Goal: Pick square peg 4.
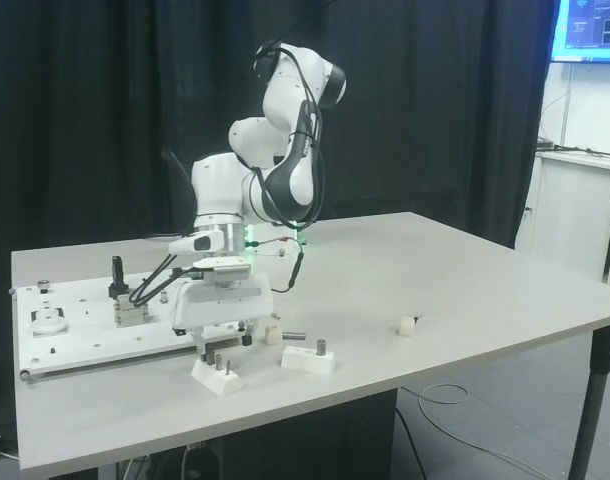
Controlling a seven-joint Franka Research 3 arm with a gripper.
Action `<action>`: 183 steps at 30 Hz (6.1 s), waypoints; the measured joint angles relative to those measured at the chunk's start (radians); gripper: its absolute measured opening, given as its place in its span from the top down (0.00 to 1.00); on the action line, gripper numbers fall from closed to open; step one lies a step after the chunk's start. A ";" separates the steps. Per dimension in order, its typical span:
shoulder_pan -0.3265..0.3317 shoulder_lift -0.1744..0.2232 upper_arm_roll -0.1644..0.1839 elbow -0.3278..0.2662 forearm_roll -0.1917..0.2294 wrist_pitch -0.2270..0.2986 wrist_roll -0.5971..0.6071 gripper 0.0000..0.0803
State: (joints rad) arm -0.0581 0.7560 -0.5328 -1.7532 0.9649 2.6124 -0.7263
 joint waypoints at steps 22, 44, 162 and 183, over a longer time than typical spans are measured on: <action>-0.002 0.039 0.002 0.014 -0.002 0.000 -0.001 0.00; 0.005 0.037 0.003 0.034 -0.005 -0.078 0.000 0.00; 0.082 -0.026 -0.041 0.005 -0.348 -0.228 0.753 0.81; 0.082 -0.047 -0.057 0.086 -0.406 -0.330 0.804 0.81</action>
